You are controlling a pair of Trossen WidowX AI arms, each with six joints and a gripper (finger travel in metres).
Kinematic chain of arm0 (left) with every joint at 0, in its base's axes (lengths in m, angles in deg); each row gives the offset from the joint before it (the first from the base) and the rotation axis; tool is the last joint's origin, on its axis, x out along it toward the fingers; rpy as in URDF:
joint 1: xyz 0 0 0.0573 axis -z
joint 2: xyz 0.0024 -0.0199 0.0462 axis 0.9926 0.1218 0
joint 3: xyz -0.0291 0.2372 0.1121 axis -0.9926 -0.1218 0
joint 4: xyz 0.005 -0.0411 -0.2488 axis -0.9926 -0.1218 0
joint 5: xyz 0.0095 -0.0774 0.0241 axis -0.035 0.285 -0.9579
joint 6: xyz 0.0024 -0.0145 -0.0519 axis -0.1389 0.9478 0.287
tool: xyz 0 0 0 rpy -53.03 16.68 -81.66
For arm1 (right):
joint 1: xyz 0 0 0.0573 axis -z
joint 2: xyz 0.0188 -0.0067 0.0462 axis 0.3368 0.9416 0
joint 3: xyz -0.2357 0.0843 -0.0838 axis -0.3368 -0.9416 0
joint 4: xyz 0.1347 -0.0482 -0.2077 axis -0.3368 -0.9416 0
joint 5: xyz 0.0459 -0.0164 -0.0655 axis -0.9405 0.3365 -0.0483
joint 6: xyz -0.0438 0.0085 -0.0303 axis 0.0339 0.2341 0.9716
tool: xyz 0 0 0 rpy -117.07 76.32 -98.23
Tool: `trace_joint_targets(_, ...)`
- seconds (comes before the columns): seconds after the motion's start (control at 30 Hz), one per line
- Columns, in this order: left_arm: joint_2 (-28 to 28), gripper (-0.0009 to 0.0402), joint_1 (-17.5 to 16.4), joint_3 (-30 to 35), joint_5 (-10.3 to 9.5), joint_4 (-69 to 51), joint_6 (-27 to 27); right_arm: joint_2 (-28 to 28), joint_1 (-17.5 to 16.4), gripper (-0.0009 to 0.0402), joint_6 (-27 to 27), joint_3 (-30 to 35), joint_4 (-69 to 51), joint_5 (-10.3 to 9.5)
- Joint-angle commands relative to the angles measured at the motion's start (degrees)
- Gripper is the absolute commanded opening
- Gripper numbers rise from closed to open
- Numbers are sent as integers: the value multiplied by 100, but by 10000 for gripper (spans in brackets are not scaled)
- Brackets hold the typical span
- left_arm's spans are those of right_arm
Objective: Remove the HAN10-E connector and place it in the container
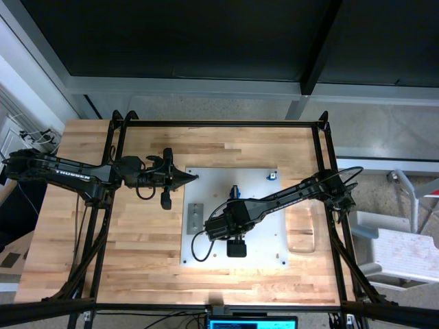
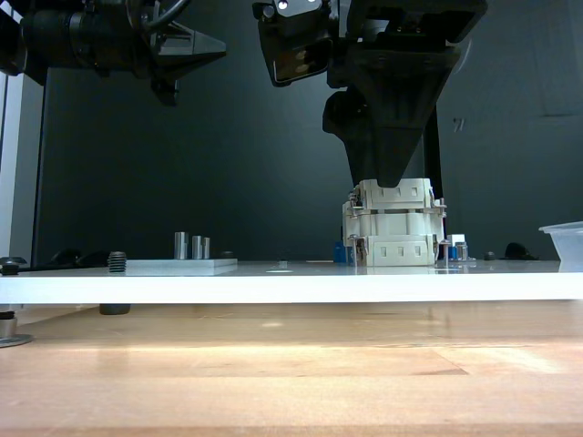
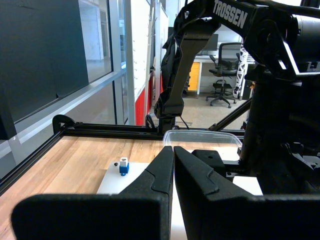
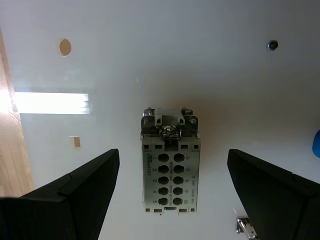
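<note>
The HAN10-E connector [image 4: 170, 167] is a beige block with two rows of pin holes. It stands on the white board [image 1: 264, 236]; in the low view the connector [image 2: 393, 232] is right of centre. My right gripper [image 4: 173, 157] is open straight above it, one finger [image 4: 85, 187] on each side, neither touching. From table height the right gripper [image 2: 392, 168] reaches down to the connector's top. In the high view the right gripper [image 1: 230, 233] hides the connector. The clear container [image 1: 302, 234] lies just right of the board. My left gripper [image 1: 186, 178] is shut and hovers off the board's left edge.
A grey block [image 1: 196, 219] with two short posts lies on the board's left strip. A blue part [image 1: 234, 190] and a smaller blue piece [image 1: 272, 175] stand farther back on the board. A black frame [image 1: 219, 123] borders the wooden table.
</note>
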Motion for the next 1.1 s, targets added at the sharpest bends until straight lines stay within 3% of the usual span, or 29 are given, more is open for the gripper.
trace_joint_targets(0.03,2,0,0,2,2,0,0,15,-4,302,-4,-2,4,-2)
trace_joint_targets(0.77,2,0,-2,2,2,2,0,-299,-26,301,-44,-868,772,-46)
trace_joint_targets(1.1,2,0,-2,2,2,0,2,-315,-26,219,31,-868,769,-50)
